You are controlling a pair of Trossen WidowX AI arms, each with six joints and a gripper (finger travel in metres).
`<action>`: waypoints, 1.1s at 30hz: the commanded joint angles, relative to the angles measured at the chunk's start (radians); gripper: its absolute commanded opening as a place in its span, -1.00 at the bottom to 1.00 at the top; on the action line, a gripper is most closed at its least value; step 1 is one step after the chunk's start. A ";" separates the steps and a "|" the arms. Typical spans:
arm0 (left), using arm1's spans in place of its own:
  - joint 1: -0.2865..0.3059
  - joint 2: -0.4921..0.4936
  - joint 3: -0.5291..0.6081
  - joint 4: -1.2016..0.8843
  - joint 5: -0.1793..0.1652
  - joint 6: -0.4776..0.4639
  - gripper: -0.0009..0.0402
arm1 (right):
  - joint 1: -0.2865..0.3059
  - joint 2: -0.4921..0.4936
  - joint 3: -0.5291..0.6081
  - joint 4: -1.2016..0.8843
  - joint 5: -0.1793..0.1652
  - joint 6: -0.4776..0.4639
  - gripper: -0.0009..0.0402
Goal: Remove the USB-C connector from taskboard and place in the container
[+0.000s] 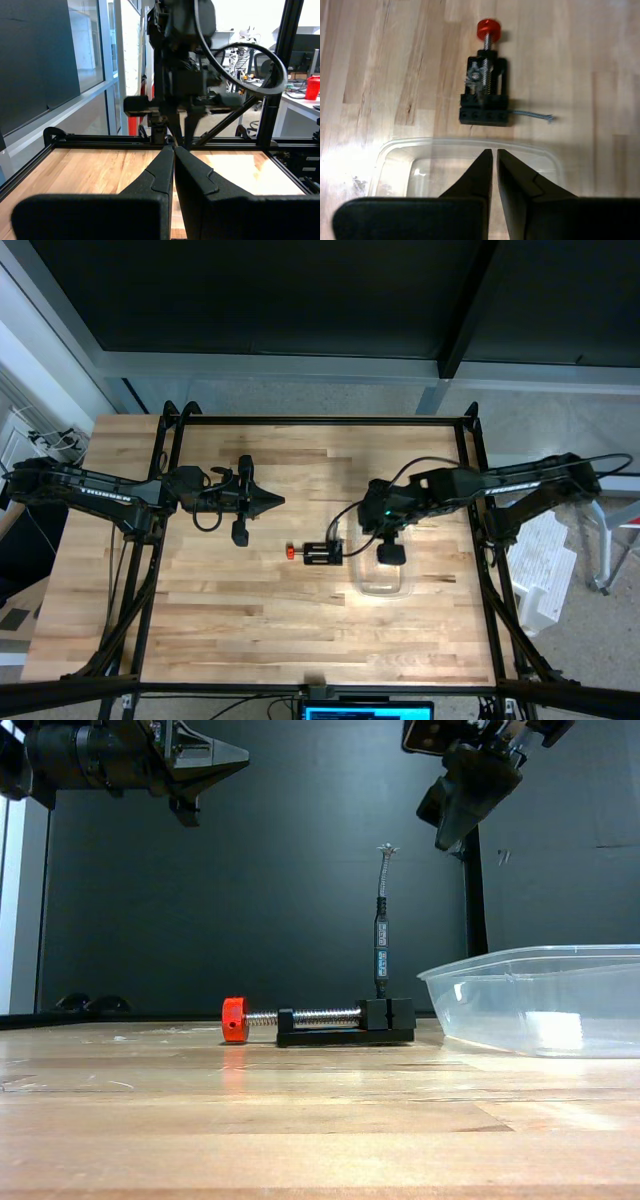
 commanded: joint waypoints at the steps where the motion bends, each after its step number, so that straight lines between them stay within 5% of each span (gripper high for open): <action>1: 0.000 0.000 0.000 0.000 0.000 0.000 -0.96 | 0.003 0.051 0.035 -0.003 0.007 0.032 -0.74; 4: 0.000 0.000 0.000 0.000 0.000 0.000 -0.96 | 0.015 0.087 0.061 -0.007 0.041 0.041 -0.58; 13: 0.000 0.000 0.000 0.000 0.000 0.000 -0.96 | 0.023 0.189 0.140 -0.040 0.048 0.057 -0.24; 33: 0.000 0.000 0.000 0.000 0.000 0.000 -0.96 | 0.039 0.315 0.177 0.010 0.051 0.057 -0.21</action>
